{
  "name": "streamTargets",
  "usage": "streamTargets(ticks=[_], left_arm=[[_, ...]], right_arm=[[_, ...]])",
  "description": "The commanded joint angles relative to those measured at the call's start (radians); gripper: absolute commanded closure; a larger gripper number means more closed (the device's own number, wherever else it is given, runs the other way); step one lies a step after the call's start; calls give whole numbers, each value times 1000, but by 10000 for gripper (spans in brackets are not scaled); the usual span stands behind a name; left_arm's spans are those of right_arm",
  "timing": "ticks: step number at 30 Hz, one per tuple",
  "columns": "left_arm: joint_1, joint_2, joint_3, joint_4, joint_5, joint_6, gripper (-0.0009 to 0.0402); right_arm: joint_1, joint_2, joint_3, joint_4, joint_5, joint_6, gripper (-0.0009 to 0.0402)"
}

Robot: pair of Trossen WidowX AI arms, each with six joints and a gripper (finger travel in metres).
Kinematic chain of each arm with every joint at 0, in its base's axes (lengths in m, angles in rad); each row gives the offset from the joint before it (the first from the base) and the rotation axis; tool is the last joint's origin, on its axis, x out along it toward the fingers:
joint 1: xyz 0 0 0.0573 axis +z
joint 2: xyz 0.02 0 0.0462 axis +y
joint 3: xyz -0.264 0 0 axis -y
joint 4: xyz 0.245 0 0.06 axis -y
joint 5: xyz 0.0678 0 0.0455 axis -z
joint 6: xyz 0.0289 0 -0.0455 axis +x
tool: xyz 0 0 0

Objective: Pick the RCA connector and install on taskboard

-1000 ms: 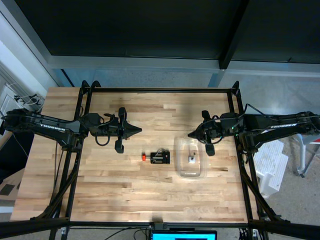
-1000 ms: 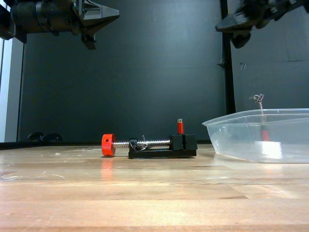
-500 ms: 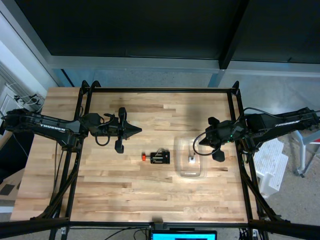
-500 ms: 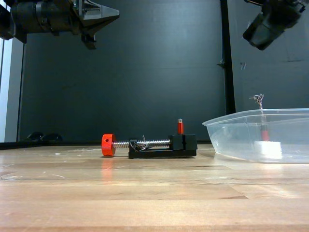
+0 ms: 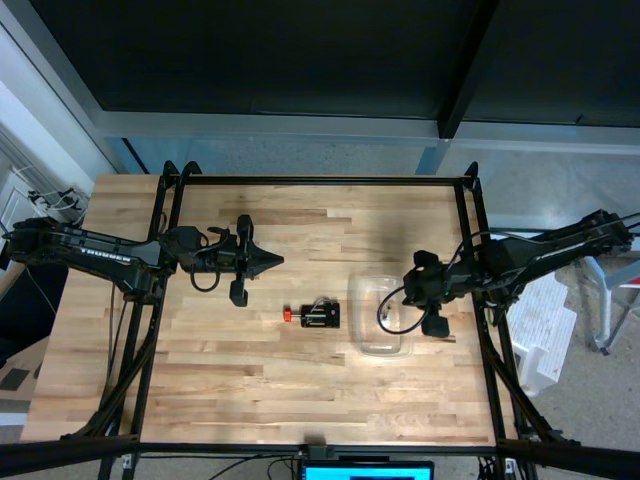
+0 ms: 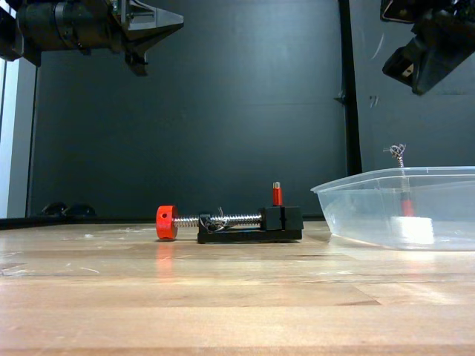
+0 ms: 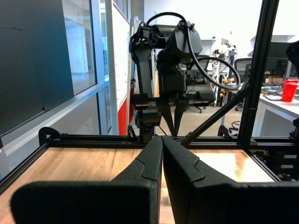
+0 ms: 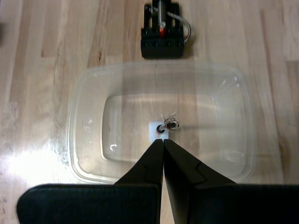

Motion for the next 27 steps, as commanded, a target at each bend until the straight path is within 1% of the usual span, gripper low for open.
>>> streamTargets(ticks=[1, 6, 8, 14, 15, 16, 17, 22, 27], left_arm=[[0, 0, 0, 0, 0, 0, 393], [0, 0, 0, 0, 0, 0, 393], [0, 0, 0, 0, 0, 0, 393], [0, 0, 0, 0, 0, 0, 393], [0, 0, 0, 0, 0, 0, 393], [0, 0, 0, 0, 0, 0, 393], [0, 0, 0, 0, 0, 0, 393], [0, 0, 0, 0, 0, 0, 393], [0, 0, 0, 0, 0, 0, 393]], right_arm=[[1, 19, -4, 1, 13, 10, 386], [2, 46, -17, 5, 14, 26, 343], [3, 46, -31, 8, 29, 40, 322], [16, 46, -82, 37, 34, 60, 272], [19, 47, -91, 45, 39, 62, 265], [21, 53, -100, 53, 43, 66, 259], [21, 61, -105, 56, 56, 68, 254], [26, 99, -113, 91, 56, 57, 235], [28, 126, -141, 152, 56, 57, 228]])
